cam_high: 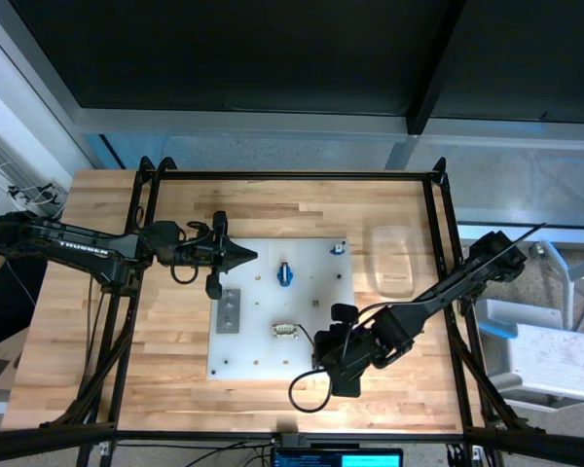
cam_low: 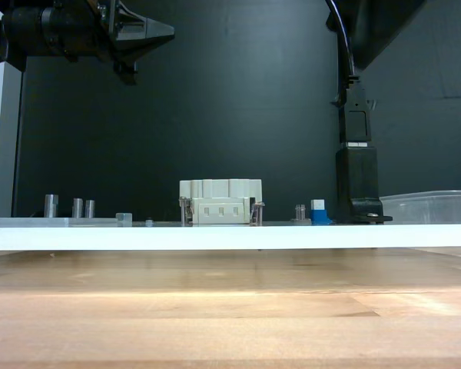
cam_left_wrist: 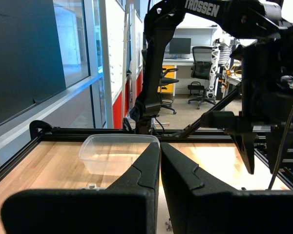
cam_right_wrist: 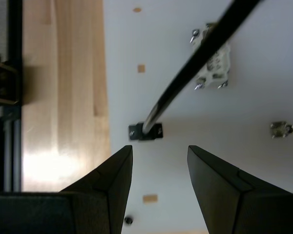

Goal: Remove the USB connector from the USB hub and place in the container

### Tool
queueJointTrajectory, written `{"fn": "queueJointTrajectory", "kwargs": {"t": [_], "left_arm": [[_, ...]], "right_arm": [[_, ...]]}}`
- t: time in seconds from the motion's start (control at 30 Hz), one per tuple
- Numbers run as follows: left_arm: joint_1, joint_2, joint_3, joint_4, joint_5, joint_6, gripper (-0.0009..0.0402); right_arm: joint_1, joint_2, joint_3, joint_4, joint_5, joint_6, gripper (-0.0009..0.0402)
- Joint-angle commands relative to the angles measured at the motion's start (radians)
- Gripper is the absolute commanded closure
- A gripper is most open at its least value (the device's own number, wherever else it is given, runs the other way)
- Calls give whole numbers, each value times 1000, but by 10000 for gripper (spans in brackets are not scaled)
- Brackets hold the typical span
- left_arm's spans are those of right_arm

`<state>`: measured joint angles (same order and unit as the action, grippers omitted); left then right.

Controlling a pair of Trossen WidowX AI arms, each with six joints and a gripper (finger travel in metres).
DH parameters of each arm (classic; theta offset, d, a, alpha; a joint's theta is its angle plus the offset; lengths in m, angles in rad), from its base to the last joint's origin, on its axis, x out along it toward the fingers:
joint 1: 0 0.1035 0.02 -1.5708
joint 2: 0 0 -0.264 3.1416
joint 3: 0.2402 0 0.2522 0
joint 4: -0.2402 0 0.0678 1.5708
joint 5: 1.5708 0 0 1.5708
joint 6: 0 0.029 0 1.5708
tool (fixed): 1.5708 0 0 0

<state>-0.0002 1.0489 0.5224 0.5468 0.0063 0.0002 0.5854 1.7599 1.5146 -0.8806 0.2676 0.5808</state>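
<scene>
The wooden table (cam_high: 97,321) carries a white board (cam_high: 263,355), and an arm reaches in over it from each side. The left arm (cam_high: 68,243) is held high over the board's far left corner, well apart from the work. Its left gripper (cam_high: 248,255) is pinched to a narrow slit and holds nothing. The right arm (cam_high: 448,282) slants down toward the board's near edge.

The clear tub (cam_high: 394,263) sits on the wood just beside the board's far right corner and looks empty. The right gripper (cam_right_wrist: 159,152) hangs over the hub (cam_right_wrist: 145,131), pointing down, with its fingers spread wide and nothing between them.

The USB cable (cam_low: 357,123) is not out yet. Its plug stands upright in the hub, a small black block fixed to the board near the beige socket (cam_right_wrist: 212,58), and the thin lead rises from it past the gripper.

The step in hand looks like the reach for the plug. To do it well, the right gripper should:

- come straight down until its fingers straddle the stiff plug body just above the hub;
- close on that body (the lead would only bend and slip);
- pull along the plug's own upright line, without rocking it sideways;
- lift the trailing lead clear of the socket before swinging across to the tub.
</scene>
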Motion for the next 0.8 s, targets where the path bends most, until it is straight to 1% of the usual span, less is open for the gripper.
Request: {"fn": "queueJointTrajectory", "kwargs": {"t": [0.03,0.63,0.8], "left_arm": [[0,0,0,0,0,0,392],[0,0,0,0,0,0,392],[0,0,0,0,0,0,392]], "right_arm": [[2,17,-1,23,2,-1,238],[0,77,-1,55,2,-12,238],[-2,82,-2,56,2,-13,248]]}}
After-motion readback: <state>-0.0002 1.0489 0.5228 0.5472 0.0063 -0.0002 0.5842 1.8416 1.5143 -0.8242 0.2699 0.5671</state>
